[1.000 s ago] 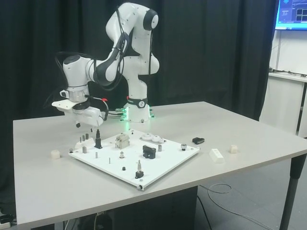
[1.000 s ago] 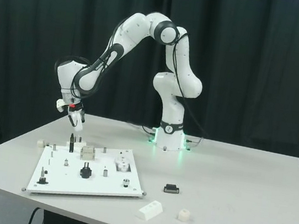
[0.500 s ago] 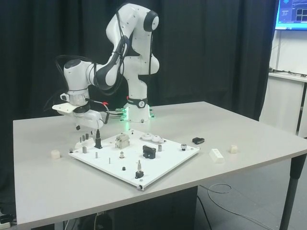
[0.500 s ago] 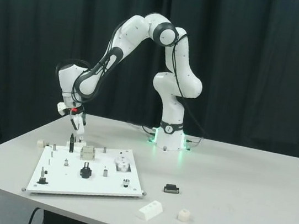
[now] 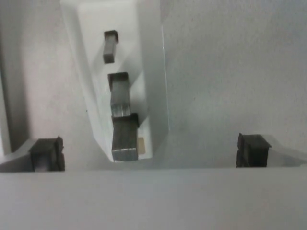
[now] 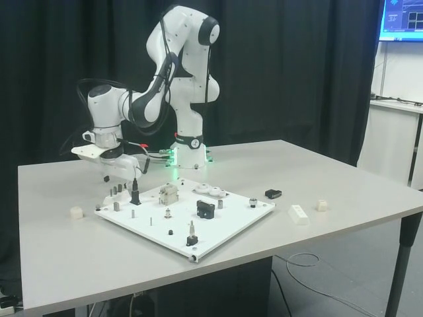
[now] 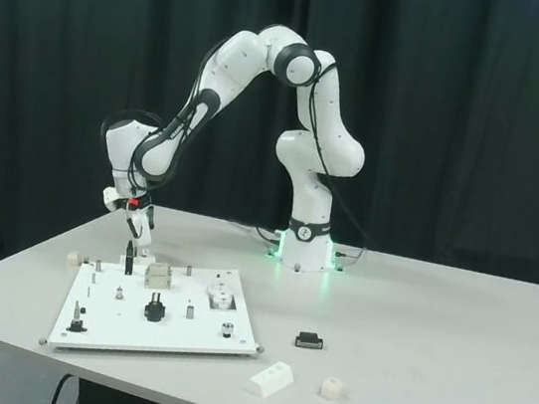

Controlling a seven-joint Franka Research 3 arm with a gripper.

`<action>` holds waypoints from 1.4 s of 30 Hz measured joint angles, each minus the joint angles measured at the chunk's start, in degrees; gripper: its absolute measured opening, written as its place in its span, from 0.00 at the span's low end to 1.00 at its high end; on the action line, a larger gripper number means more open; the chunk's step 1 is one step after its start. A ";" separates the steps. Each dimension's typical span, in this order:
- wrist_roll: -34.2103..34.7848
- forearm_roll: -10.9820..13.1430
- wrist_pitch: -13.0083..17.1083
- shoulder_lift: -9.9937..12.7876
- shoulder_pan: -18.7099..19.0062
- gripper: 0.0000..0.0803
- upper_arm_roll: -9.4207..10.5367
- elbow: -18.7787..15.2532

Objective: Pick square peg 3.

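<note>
Grey steel, square section: three square pegs [image 5: 119,91] stand upright in one row in a single white holder [image 5: 148,72]. They differ in thickness. I cannot read any number on them. My judgement is that square peg 3 is the largest peg [image 5: 124,135], at the end of the row closest to me.

My fingers [image 5: 149,153] are spread wide and hold nothing. Both black tips are visible in the wrist view.

Governing relation: the row of pegs runs crosswise to the line joining my two tips. The largest peg lies between the tips, but off centre and nearer one than the other. Its long axis is vertical, pointing up at me. I judge that a sideways correction is needed before I descend, so that the tips straddle that peg alone and miss its neighbour.

In the first room view, the holder sits at the corner of the white board [image 6: 225,221] on the grey worktop [image 6: 344,178]. It lies at about 7 o'clock from my fingers and just below them.

Count of other items:
- One tall black post [image 6: 135,193], just beside the holder.
- Two small white cubes [image 6: 76,212], one on each side of the board.
- One white block [image 6: 299,214].
- One black part [image 6: 273,193].
</note>
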 joint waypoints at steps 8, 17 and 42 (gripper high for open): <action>-1.46 1.57 1.36 0.91 0.00 1.00 0.16 -0.02; -2.54 3.33 1.90 1.61 0.00 0.62 0.31 -0.02; -3.05 4.66 1.98 0.97 0.12 0.14 0.53 0.53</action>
